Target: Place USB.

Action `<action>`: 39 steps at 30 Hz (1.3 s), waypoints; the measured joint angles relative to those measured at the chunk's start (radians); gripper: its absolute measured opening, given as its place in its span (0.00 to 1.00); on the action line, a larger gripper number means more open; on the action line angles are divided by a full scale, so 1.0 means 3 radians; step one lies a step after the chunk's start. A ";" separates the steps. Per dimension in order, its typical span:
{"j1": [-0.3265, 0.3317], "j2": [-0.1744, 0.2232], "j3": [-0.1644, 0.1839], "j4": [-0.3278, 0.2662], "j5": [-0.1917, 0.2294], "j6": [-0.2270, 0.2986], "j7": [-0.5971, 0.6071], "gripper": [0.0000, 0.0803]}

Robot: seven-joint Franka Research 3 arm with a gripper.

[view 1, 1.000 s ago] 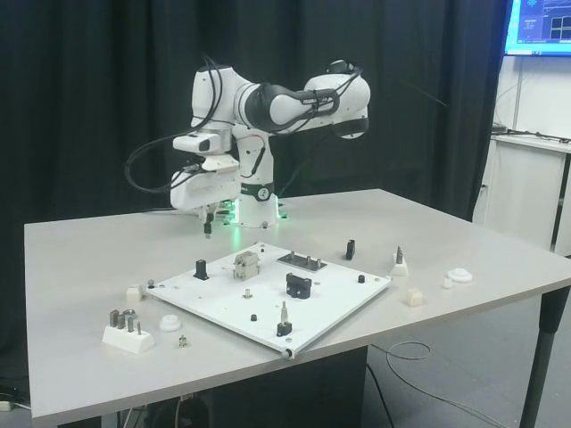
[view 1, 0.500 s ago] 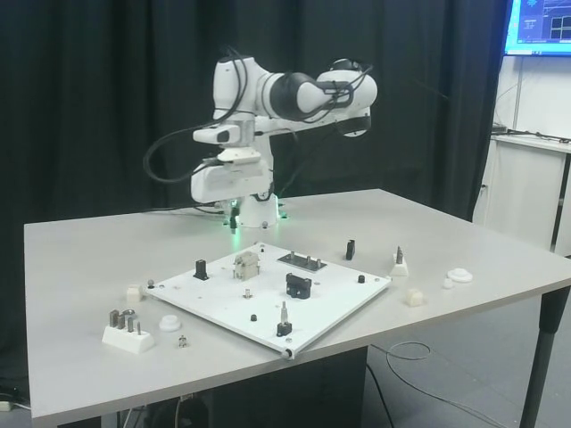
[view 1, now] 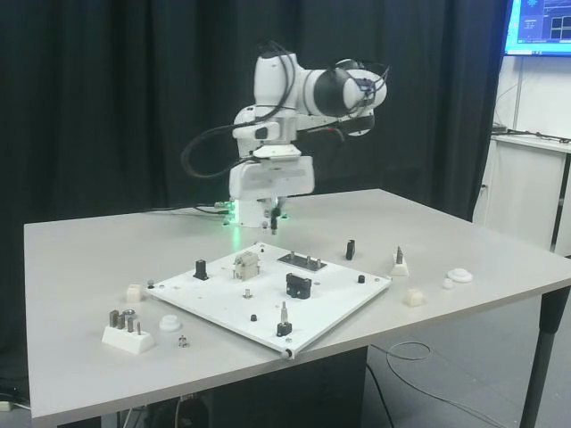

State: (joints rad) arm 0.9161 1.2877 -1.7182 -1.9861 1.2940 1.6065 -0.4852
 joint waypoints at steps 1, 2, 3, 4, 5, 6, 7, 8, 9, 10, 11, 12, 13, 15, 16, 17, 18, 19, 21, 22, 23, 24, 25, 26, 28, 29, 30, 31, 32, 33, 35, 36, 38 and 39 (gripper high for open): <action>0.0018 0.0000 0.0005 0.0027 0.0000 0.0000 0.0078 0.08; 0.0034 0.0000 0.0010 0.0049 0.0000 0.0000 0.0146 0.08; 0.0050 0.0000 0.0016 0.0071 0.0000 0.0000 0.0207 0.08; 0.0067 0.0000 0.0024 0.0097 0.0000 0.0000 0.0281 0.08; 0.0082 0.0000 0.0032 0.0118 0.0000 0.0000 0.0339 0.08; 0.0099 0.0000 0.0040 0.0141 0.0000 0.0000 0.0408 0.08; 0.0114 0.0000 0.0049 0.0163 0.0000 0.0000 0.0480 0.08; 0.0127 0.0000 0.0057 0.0182 0.0000 0.0001 0.0551 0.08; 0.0145 0.0000 0.0067 0.0204 0.0000 0.0002 0.0644 0.08; 0.0159 0.0000 0.0077 0.0224 0.0000 0.0004 0.0732 0.08; 0.0173 0.0000 0.0087 0.0245 0.0000 0.0005 0.0813 0.08; 0.0189 0.0000 0.0098 0.0268 0.0000 0.0006 0.0905 0.08; 0.0204 0.0000 0.0109 0.0289 0.0000 0.0008 0.0989 0.08; 0.0234 0.0000 0.0128 0.0331 0.0001 0.0011 0.1148 0.08; 0.0249 0.0000 0.0138 0.0350 0.0002 0.0012 0.1233 0.08; 0.0266 -0.0001 0.0149 0.0371 0.0003 0.0013 0.1340 0.08; 0.0282 -0.0002 0.0160 0.0389 0.0005 0.0016 0.1449 0.08; 0.0300 -0.0003 0.0172 0.0407 0.0008 0.0020 0.1567 0.08; 0.0336 -0.0004 0.0196 0.0444 0.0012 0.0029 0.1812 0.08; 0.0354 -0.0005 0.0208 0.0463 0.0014 0.0035 0.1925 0.08; 0.0372 -0.0006 0.0220 0.0481 0.0015 0.0041 0.2026 0.08; 0.0391 -0.0007 0.0233 0.0500 0.0017 0.0046 0.2114 0.08; 0.0410 -0.0010 0.0247 0.0520 0.0017 0.0050 0.2193 0.08; 0.0428 -0.0011 0.0258 0.0536 0.0017 0.0053 0.2259 0.08; 0.0466 -0.0011 0.0283 0.0572 0.0018 0.0058 0.2407 0.08; 0.0484 -0.0011 0.0294 0.0588 0.0019 0.0062 0.2475 0.08; 0.0504 -0.0011 0.0305 0.0604 0.0019 0.0067 0.2549 0.08; 0.0521 -0.0011 0.0317 0.0619 0.0019 0.0073 0.2618 0.08; 0.0538 -0.0012 0.0329 0.0634 0.0019 0.0082 0.2683 0.08; 0.0555 -0.0013 0.0342 0.0648 0.0019 0.0095 0.2750 0.08; 0.0589 -0.0013 0.0368 0.0673 0.0019 0.0125 0.2878 0.08; 0.0606 -0.0014 0.0382 0.0685 0.0019 0.0143 0.2943 0.08; 0.0640 -0.0016 0.0409 0.0707 0.0019 0.0189 0.3070 0.08; 0.0654 -0.0018 0.0424 0.0719 0.0019 0.0209 0.3117 0.08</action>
